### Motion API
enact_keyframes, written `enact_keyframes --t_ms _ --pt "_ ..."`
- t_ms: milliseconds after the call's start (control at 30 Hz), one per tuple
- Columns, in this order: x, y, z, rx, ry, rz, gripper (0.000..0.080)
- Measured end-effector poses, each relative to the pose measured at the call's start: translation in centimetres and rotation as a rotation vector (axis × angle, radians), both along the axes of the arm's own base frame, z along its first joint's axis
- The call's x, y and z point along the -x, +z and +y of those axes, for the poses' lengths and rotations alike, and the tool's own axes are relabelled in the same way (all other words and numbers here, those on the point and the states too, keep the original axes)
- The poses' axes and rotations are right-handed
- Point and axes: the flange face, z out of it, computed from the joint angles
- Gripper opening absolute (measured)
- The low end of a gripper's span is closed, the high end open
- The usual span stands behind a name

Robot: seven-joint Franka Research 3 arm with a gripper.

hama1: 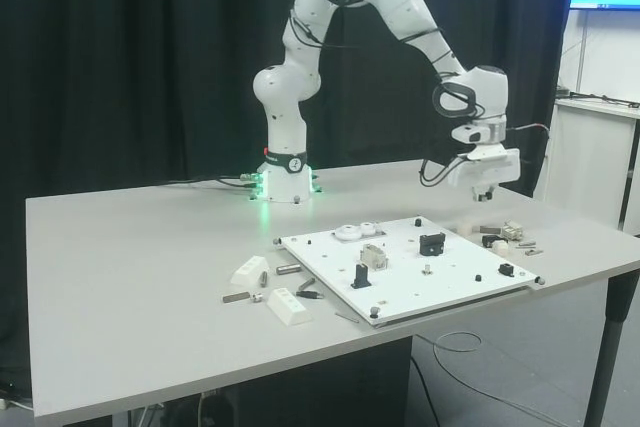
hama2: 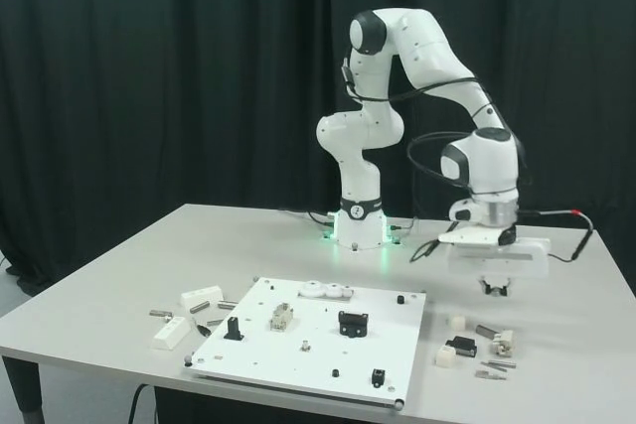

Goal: Place bolt 4.

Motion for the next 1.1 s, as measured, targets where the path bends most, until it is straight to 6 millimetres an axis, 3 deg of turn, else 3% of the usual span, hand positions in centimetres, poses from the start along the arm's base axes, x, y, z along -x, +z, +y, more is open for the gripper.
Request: enact_keyframes --t_ms 500,1100 --pt "-3.1 -3.3 2.4 0.031 0.0 0.045 0.0237" --pt "-3.4 -4.2 3.7 0.074 0.011 0.095 0.0237"
